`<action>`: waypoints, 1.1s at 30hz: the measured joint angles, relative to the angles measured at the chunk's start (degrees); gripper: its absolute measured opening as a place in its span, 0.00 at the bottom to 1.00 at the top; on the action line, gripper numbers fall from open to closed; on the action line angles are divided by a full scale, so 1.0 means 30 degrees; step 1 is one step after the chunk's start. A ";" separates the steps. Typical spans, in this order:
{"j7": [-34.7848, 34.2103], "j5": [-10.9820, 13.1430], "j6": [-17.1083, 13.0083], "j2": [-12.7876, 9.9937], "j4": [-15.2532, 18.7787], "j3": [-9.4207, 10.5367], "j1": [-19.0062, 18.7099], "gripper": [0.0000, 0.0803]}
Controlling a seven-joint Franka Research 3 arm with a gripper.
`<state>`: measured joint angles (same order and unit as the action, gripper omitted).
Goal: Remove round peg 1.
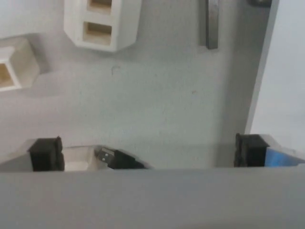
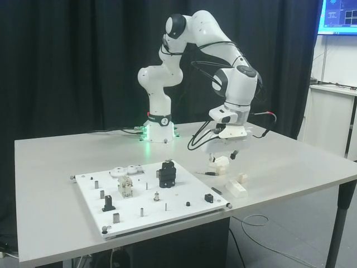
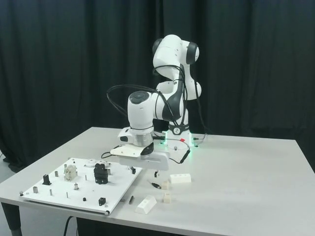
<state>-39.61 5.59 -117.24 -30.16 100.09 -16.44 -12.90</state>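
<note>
Claw (image 1: 147, 152) hangs with fingers spread wide and nothing between them, over bare grey table (image 2: 290, 162) beside the white board (image 2: 146, 196), near small white blocks (image 3: 146, 203). White arm (image 2: 223, 56) folds forward, wrist pointing down. Round peg 1 cannot be singled out among the board's small upright pins.

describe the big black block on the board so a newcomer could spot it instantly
Start at the white board lying flat on the grey table, in front of the arm's base. Near the board's middle, toward its far edge, stands the black block. It is the tallest and bulkiest black part there; the other black pieces on the board are far smaller.
</note>
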 joint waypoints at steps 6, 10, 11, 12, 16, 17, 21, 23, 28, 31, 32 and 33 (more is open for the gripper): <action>-0.0076 -0.0136 -0.0177 0.0055 0.0166 0.0059 0.0000 1.00; -0.0088 -0.0166 -0.0198 0.0068 0.0192 0.0071 0.0000 1.00; -0.0091 -0.0174 -0.0204 0.0073 0.0198 0.0072 0.0000 1.00; -0.0093 -0.0184 -0.0210 0.0079 0.0204 0.0073 0.0000 1.00; -0.0098 -0.0221 -0.0236 0.0104 0.0230 0.0075 0.0000 1.00; -0.0100 -0.0228 -0.0242 0.0111 0.0236 0.0076 0.0000 1.00; -0.0127 -0.0276 -0.0277 0.0137 0.0264 0.0075 0.0000 1.00; -0.0150 -0.0322 -0.0308 0.0156 0.0293 0.0076 0.0000 1.00; -0.0228 -0.0484 -0.0533 0.0243 0.0456 0.0075 0.0000 1.00; -0.0229 -0.0573 -0.0733 0.0301 0.0586 0.0075 0.0000 1.00; -0.0229 -0.0596 -0.0809 0.0319 0.0626 0.0075 0.0000 1.00; -0.0229 -0.0618 -0.0881 0.0338 0.0665 0.0075 0.0000 1.00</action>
<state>-40.30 3.74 -119.89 -29.15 102.08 -16.21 -12.90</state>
